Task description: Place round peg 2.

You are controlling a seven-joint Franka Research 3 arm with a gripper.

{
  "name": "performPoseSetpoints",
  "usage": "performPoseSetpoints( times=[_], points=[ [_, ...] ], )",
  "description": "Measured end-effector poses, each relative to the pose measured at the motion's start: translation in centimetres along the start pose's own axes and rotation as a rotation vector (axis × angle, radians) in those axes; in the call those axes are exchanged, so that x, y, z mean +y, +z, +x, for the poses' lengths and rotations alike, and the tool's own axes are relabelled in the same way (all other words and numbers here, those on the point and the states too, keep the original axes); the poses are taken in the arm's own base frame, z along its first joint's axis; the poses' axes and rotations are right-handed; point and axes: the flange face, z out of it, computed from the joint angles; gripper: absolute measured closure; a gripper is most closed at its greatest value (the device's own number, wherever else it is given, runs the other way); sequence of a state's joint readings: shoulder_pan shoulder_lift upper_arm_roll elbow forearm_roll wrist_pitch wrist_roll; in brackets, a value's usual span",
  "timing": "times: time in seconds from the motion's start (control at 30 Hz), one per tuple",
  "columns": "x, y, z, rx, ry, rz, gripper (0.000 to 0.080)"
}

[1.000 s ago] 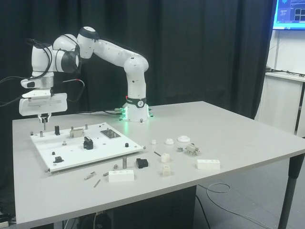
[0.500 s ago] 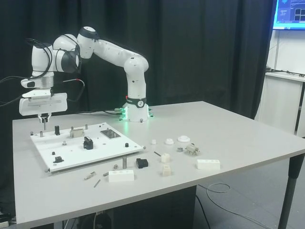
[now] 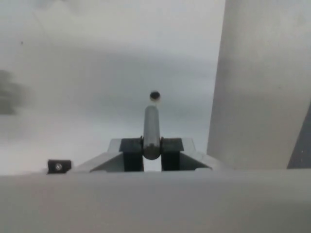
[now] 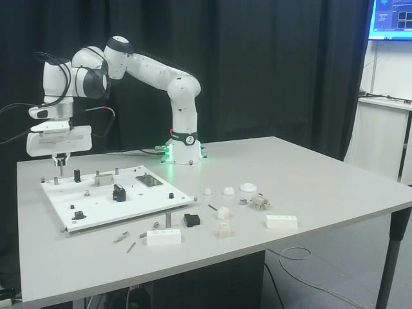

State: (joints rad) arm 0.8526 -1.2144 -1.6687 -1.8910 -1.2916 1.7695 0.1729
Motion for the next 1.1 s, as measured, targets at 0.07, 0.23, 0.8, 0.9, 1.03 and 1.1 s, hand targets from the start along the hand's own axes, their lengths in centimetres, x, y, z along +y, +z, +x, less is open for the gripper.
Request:
performPoseSetpoints(
  times=[0.07, 0.23, 0.8, 0.9, 1.03, 1.1],
  points=[
    [-0.4, 0.0, 0.1, 0.007, -0.002, 0.014, 0.0728],
    [-1.7, -0.1, 0.5, 0.031, -0.016, 0.054, 0.0728],
    [-12.4, -1.2, 1.5, 0.084, -0.083, 0.207, 0.0728],
    [-15.0, -1.5, 1.3, 0.087, -0.087, 0.221, 0.0728],
    [-18.6, -1.9, 0.8, 0.089, -0.094, 0.237, 0.0728],
    [-20.4, -2.0, 0.5, 0.088, -0.099, 0.245, 0.0728]
  ],
)
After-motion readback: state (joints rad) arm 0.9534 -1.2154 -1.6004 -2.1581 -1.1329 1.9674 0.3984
